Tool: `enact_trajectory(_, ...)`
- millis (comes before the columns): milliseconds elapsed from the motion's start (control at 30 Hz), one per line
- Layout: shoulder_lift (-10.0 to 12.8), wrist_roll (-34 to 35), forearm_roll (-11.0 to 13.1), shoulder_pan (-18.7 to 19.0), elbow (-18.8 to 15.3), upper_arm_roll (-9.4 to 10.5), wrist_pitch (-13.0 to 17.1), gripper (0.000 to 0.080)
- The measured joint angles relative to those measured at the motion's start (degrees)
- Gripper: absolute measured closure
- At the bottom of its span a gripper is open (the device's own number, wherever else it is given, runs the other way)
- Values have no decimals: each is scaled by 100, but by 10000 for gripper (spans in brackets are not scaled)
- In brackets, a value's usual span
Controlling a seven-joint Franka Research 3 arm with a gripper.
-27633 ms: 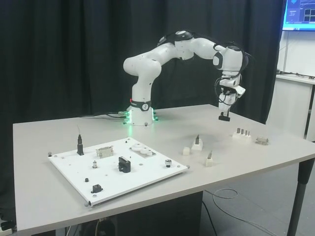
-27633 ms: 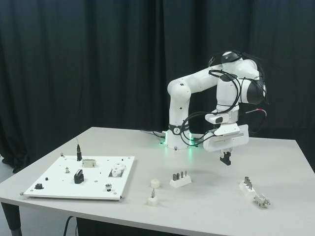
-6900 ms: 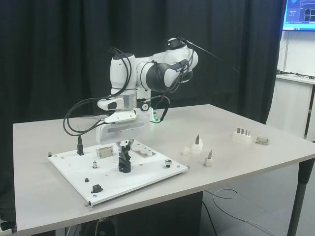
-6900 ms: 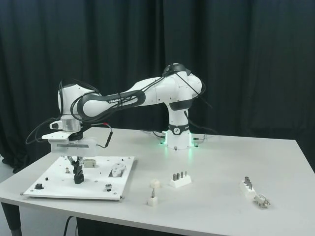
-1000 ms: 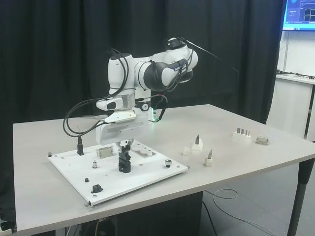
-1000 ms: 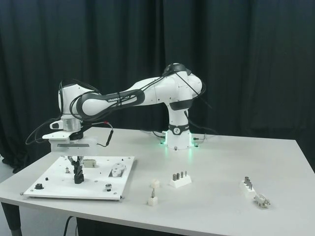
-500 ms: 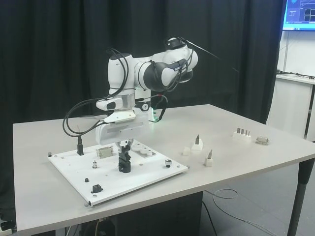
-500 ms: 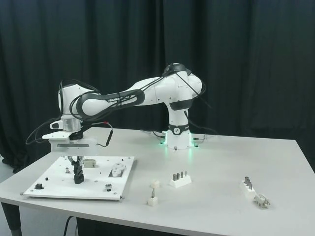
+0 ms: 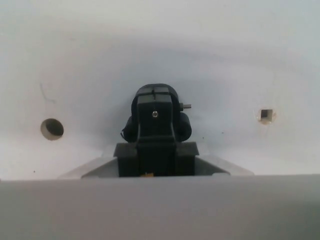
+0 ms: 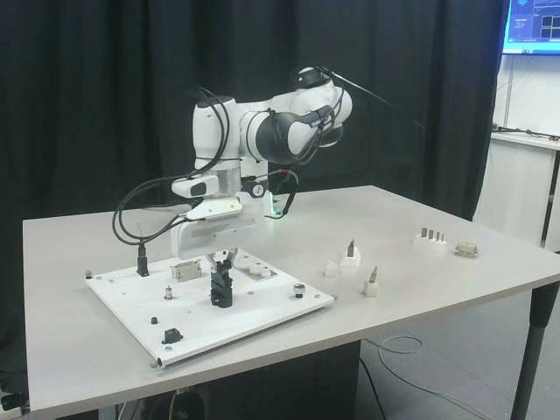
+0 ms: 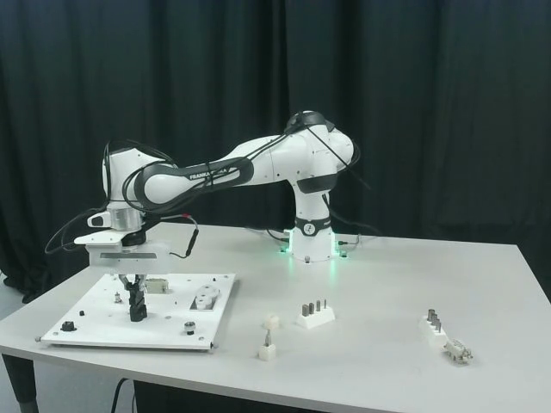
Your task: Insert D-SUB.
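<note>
Nearest the front edge of the grey table point(image 10: 79, 376) lies the white board point(image 10: 262, 319), w/ a small black part point(image 10: 171, 334) by its near corner. Further in, the gripper point(image 10: 222, 273) hangs straight down over a black block point(image 10: 220, 296) standing on the board. In the wrist view the gripper point(image 9: 156, 160) sits right at the block point(image 9: 156, 112), w/ a round hole point(image 9: 52, 128) and a square hole point(image 9: 266, 115) in the board on either side. Jaw state: can't tell, contact w/ block not clear. Just behind is a grey socket point(image 10: 185, 270) on the board. The D-SUB connector point(image 10: 466, 250) lies on the table well apart from the board, just beside a white pin holder point(image 10: 430, 241), far from the gripper. At the back, the arm base point(image 10: 248, 206) shows green light.
</note>
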Motion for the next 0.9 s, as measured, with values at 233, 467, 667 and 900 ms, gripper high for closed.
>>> enact_trajectory(233,0,-22,-3,9,-9,0,12,656)
enact_trajectory(467,0,-22,-20,34,-24,-3,36,656)
enact_trajectory(667,0,-73,-25,57,-42,-3,61,656)
enact_trajectory(900,0,-118,-24,78,-57,-1,81,656)
